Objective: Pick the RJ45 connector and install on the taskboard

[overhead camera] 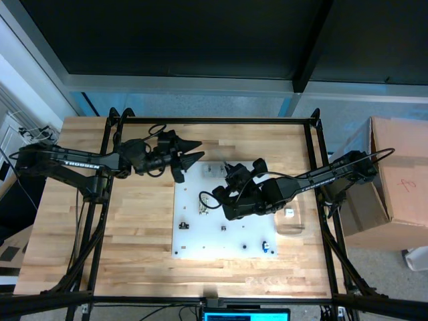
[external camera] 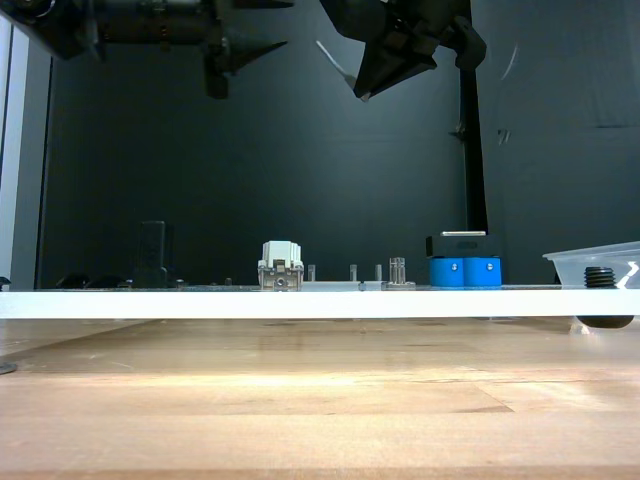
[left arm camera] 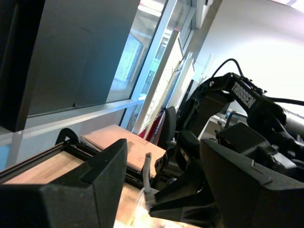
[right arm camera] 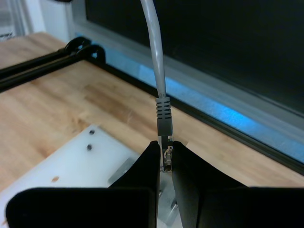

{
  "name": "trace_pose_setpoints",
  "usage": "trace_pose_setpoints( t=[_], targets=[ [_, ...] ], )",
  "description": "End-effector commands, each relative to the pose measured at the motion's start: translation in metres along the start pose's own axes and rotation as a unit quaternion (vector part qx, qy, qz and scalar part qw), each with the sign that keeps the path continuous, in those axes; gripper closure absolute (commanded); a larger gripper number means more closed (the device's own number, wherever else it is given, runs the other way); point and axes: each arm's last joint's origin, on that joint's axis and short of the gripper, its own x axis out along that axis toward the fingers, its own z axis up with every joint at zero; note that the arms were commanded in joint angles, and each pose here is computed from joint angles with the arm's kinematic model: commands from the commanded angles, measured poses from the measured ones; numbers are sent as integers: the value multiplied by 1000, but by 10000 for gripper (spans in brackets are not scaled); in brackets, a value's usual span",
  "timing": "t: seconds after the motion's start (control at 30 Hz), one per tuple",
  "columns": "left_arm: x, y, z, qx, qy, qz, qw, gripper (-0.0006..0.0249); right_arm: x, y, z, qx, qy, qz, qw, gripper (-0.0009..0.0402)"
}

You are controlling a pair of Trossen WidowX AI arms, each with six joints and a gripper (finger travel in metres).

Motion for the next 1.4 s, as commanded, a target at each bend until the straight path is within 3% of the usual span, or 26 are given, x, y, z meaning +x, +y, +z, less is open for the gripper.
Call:
trace_pose_setpoints(
  t=[0.03,0.3,0.53,0.67,1.0,1.23,1.4],
  targets=[
    [14,-2,-1,-1,3,5,1000,16,0,0,1,-4,-9,-6,1000,394],
    [39,-4,-7,1,14,9,1000,25,-4,-2,3,-1,-11,-1,1000,394],
    [45,-3,-12,4,23,14,1000,61,-7,-3,6,-5,-18,0,1000,394],
    [44,-3,-11,4,19,13,1000,104,-7,-3,6,-5,-17,2,1000,393],
    [44,-3,-11,5,18,12,1000,246,-9,-2,6,-15,-15,7,1000,393],
    [44,-3,-11,5,18,12,1000,233,-10,-3,6,-16,-16,10,1000,389],
    [44,-4,-11,5,20,9,1000,242,-12,-5,9,-21,-9,19,1000,339]
  ],
)
